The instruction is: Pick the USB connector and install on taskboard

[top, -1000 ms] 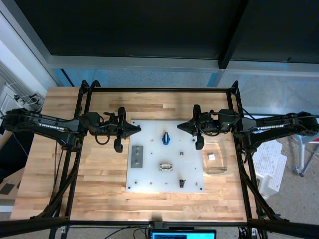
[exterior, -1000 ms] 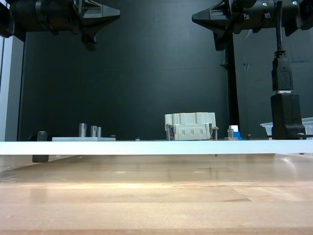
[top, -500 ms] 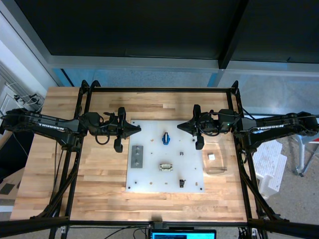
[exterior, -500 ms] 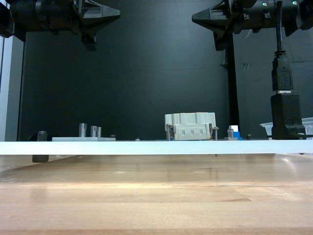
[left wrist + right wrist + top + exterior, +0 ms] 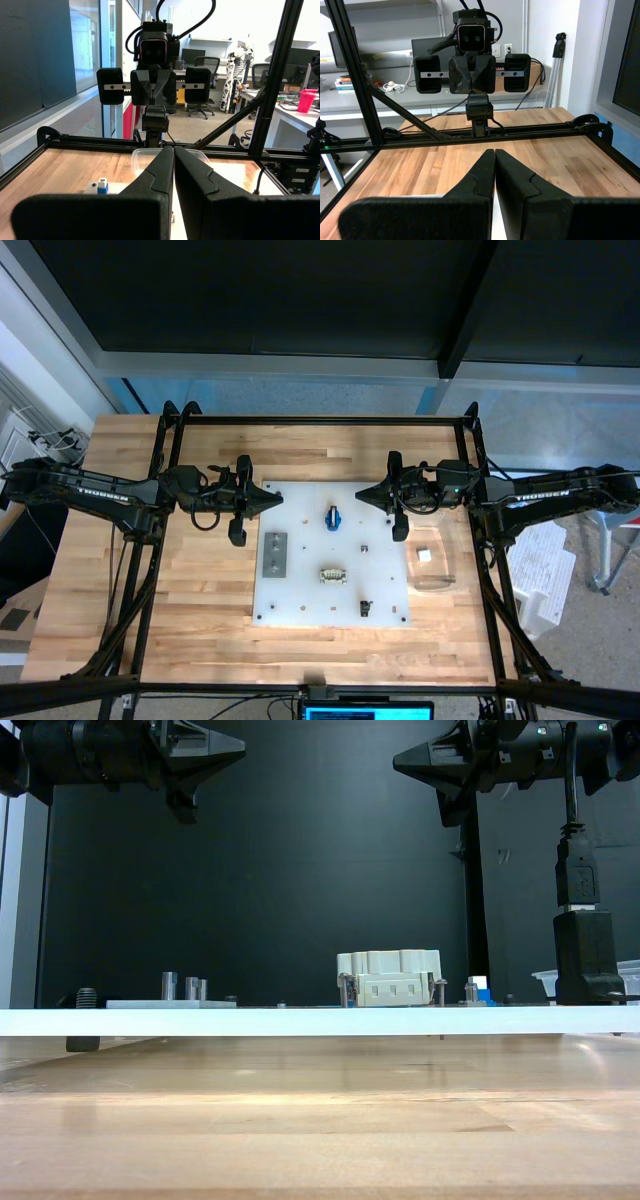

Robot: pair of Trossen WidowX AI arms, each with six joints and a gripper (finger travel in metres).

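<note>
The white taskboard (image 5: 300, 600) lies at the table's middle. Near its front right a small black USB connector (image 5: 366, 607) stands in the board's socket. In the low view the USB connector (image 5: 578, 870) rises upright from a black socket (image 5: 588, 960), with a thin cable above it. My left gripper (image 5: 278, 498) hovers shut over the board's left rear edge, holding nothing. My right gripper (image 5: 360, 493) hovers shut over the right rear edge, likewise holding nothing. Both are far from the connector. In each wrist view the fingers (image 5: 160, 170) (image 5: 482, 170) are pressed together.
On the board are a grey metal block (image 5: 273, 555), a blue knob (image 5: 332, 518) and a beige connector (image 5: 333, 576). A clear plastic tray (image 5: 440, 580) holding a whitish square piece (image 5: 425, 554) sits right of the board. A black frame (image 5: 320, 421) surrounds the table.
</note>
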